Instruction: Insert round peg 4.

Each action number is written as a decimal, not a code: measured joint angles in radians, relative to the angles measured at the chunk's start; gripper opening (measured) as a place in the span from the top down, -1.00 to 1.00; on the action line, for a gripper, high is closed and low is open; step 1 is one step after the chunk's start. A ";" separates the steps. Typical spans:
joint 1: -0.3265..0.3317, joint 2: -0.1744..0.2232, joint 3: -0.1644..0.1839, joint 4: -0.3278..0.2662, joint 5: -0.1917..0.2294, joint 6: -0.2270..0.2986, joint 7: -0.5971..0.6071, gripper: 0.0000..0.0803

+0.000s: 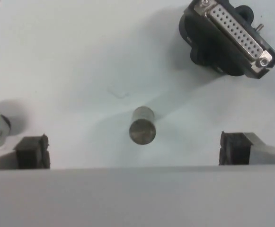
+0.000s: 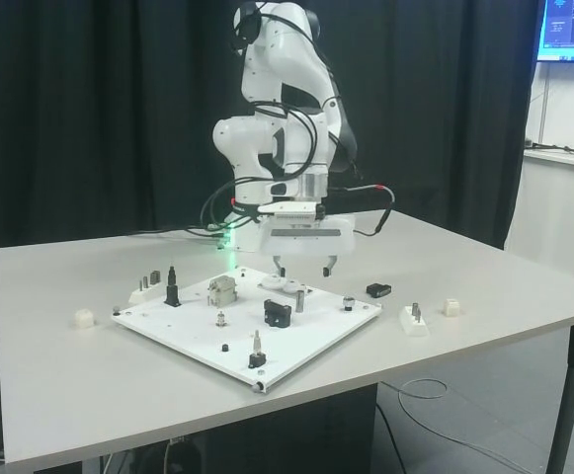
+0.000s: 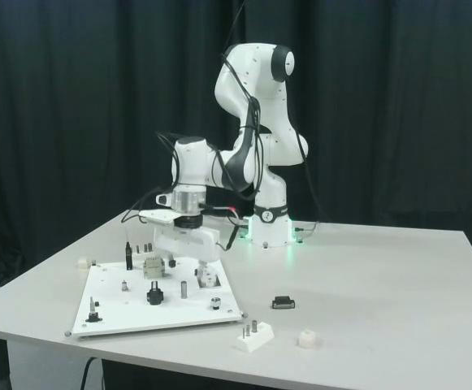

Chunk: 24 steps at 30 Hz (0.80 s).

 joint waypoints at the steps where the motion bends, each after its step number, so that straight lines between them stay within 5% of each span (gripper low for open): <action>1: 0.001 0.000 0.000 0.003 0.000 -0.005 0.000 -0.99; 24: 0.009 0.002 0.009 0.033 0.000 -0.069 0.000 -0.99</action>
